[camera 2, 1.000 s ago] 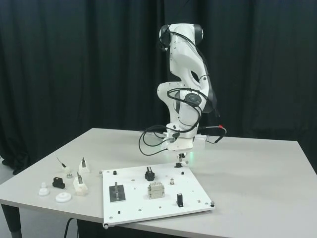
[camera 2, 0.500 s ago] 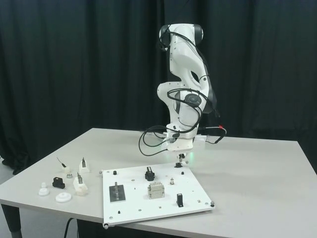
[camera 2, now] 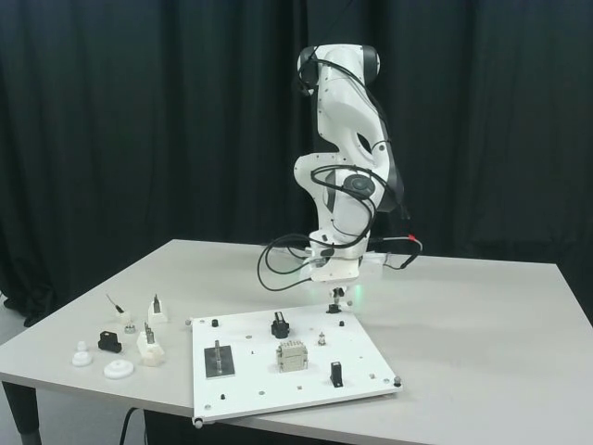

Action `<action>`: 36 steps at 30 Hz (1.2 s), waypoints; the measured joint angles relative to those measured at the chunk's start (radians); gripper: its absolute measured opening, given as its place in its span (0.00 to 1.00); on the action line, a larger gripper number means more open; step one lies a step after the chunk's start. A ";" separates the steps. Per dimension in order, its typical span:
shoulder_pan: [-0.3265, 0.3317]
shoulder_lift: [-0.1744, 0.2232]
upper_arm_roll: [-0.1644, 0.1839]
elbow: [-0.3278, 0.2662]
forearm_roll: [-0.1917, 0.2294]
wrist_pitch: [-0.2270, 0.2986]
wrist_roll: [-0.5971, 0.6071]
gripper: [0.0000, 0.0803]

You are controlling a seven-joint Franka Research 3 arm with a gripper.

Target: Insert Ethernet.

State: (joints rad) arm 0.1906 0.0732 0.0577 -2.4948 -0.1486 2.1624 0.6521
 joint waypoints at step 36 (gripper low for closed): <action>-0.002 0.020 -0.008 0.003 -0.003 0.013 0.000 0.11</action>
State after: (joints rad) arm 0.1883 0.0931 0.0495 -2.4919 -0.1512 2.1756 0.6521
